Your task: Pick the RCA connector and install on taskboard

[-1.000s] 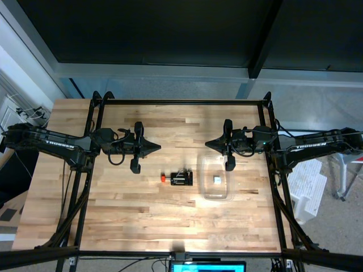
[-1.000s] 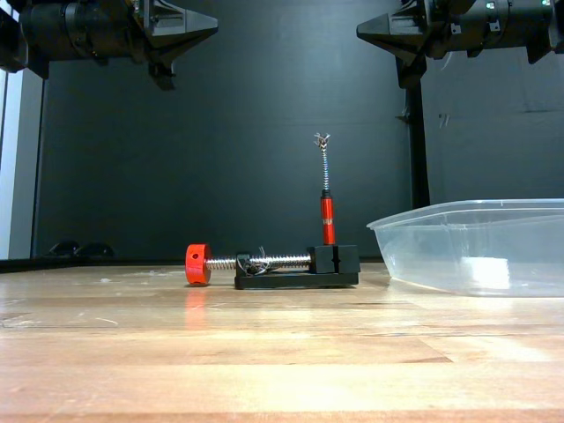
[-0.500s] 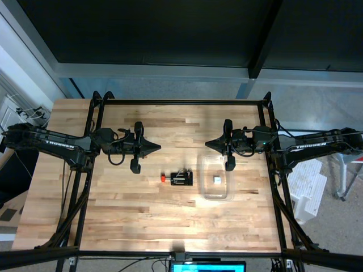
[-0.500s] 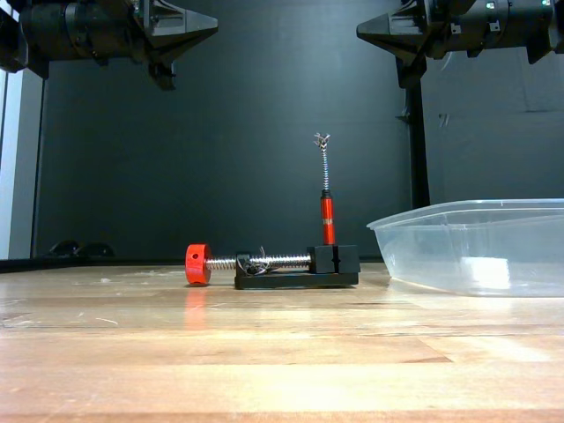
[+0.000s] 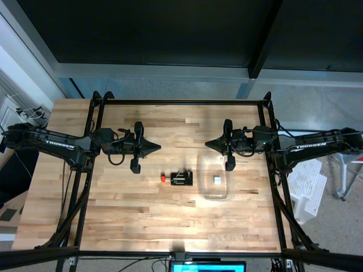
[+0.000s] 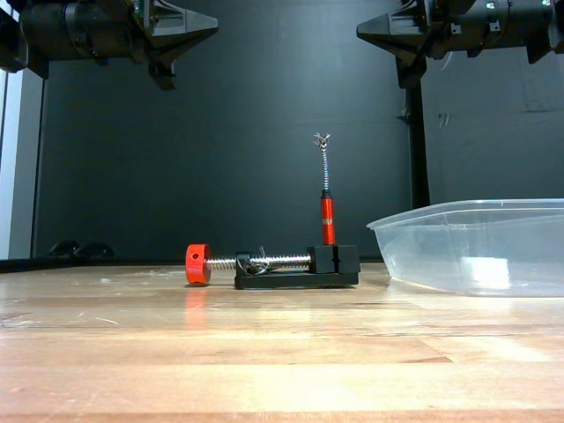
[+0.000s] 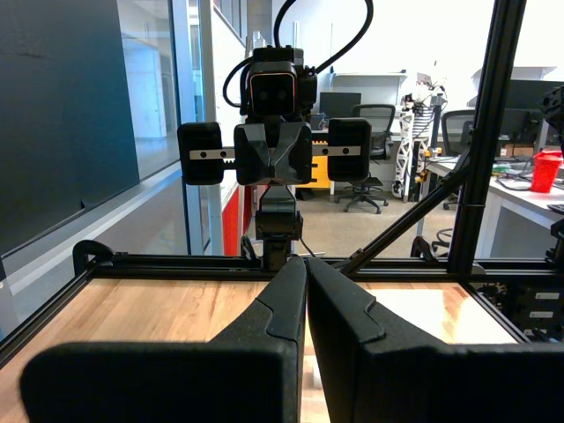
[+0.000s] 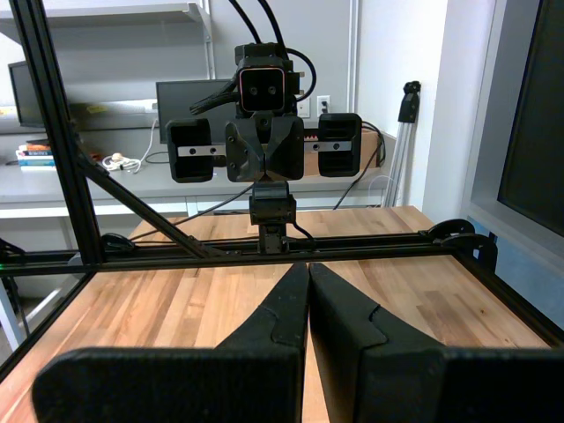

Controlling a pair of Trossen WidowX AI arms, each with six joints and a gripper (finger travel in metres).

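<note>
Connector [image 6: 327, 220] stands bolt upright on the black vise [image 6: 300, 267], long axis vertical, braided cable [image 6: 324, 163] poking straight up, nothing gripping it. Left hand [image 5: 157, 148] hangs high, pinched closed and empty. Clear tray [image 5: 218, 194] sits right of the vise. Right hand [image 5: 207, 143] is closed and empty as well. Pale wood desk [image 5: 142, 215], dark wall [image 6: 264, 106] behind.
</note>
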